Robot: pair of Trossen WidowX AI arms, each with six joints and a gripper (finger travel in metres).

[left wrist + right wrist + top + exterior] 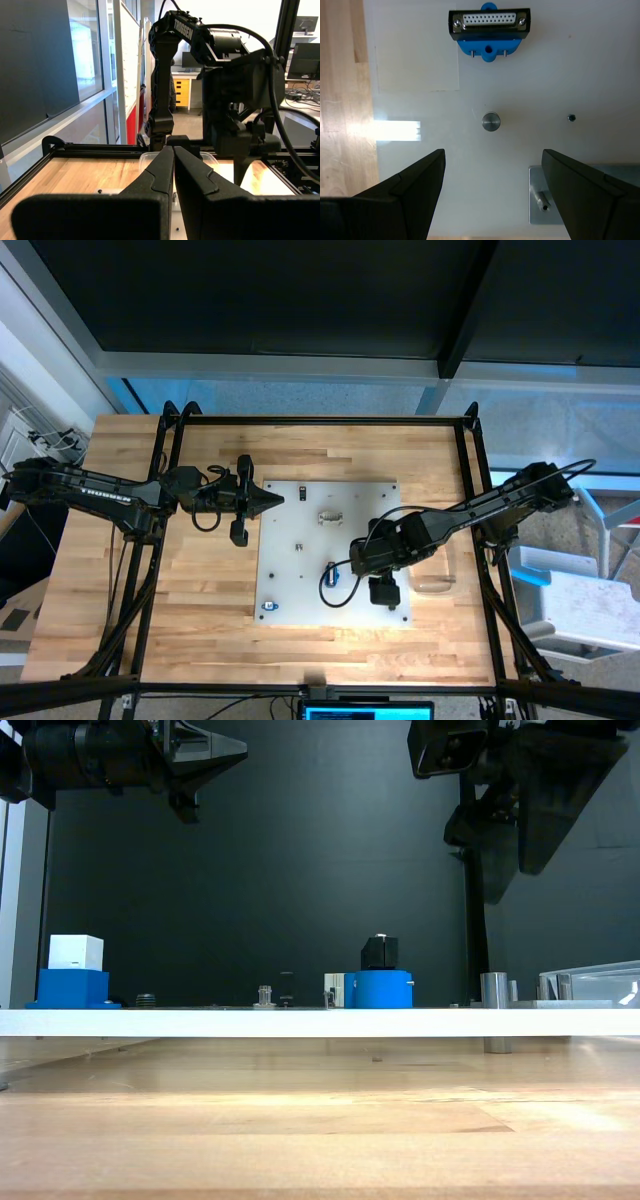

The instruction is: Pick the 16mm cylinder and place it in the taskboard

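The 16mm cylinder (491, 121) stood upright in the taskboard (535, 70), seen end-on as a small round metal face on the white plate. It was apart from both the blue connector (489, 47) and the grey block (540, 180). In the low view a grey peg rose above the plate's edge and showed again just beneath it, so it appeared to pass through a hole rather than merely rest on top. The right gripper (492, 155) hung directly over the peg with its jaws wide apart, holding nothing and touching nothing; the cylinder sat below them, in line with the gap. The left gripper (173, 152) was parked above the board's left edge toward its far corner, jaws pressed together and empty, well away from the work. The clear tray (440, 575) lay on the wooden surface (200, 600) just beside the board's right edge. On this reading the pick and the placement looked done, or very nearly so. What seemed left was to confirm that the peg was fully seated and to take the right arm off the board.
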